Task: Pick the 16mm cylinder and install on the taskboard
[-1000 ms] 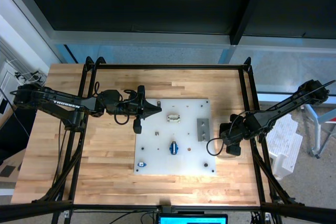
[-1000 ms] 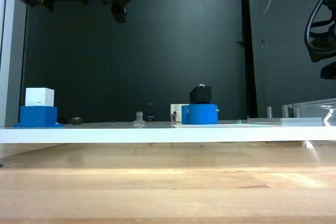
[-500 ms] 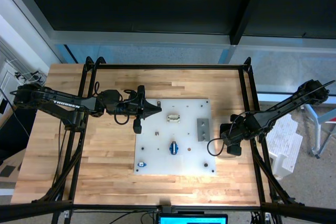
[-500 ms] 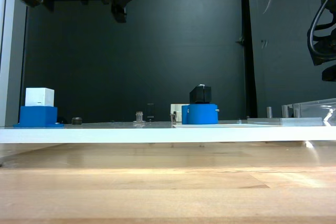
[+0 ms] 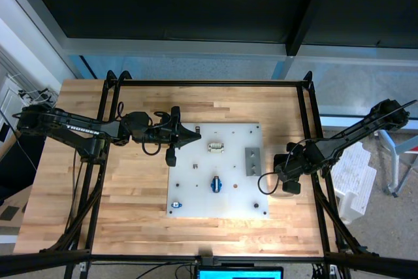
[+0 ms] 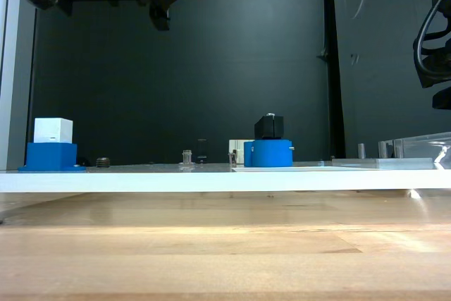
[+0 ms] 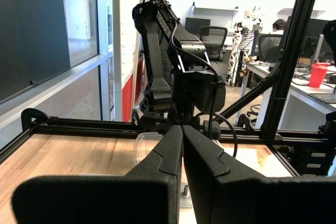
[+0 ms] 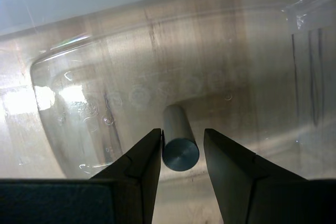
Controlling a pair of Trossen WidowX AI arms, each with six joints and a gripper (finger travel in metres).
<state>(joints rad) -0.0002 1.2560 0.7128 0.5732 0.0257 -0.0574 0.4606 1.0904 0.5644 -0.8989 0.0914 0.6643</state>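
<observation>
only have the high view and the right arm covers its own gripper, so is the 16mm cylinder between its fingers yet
observer: yes. The right wrist view shows the 16mm cylinder between the open fingers of the right gripper, with a gap on each side.
operator: is it on the board or off it
observer: off it. The cylinder lies inside a clear plastic tray.
operator: and the left gripper, holding anything
observer: no. The left gripper is shut on nothing, and the low view puts it high above the taskboard.
</observation>
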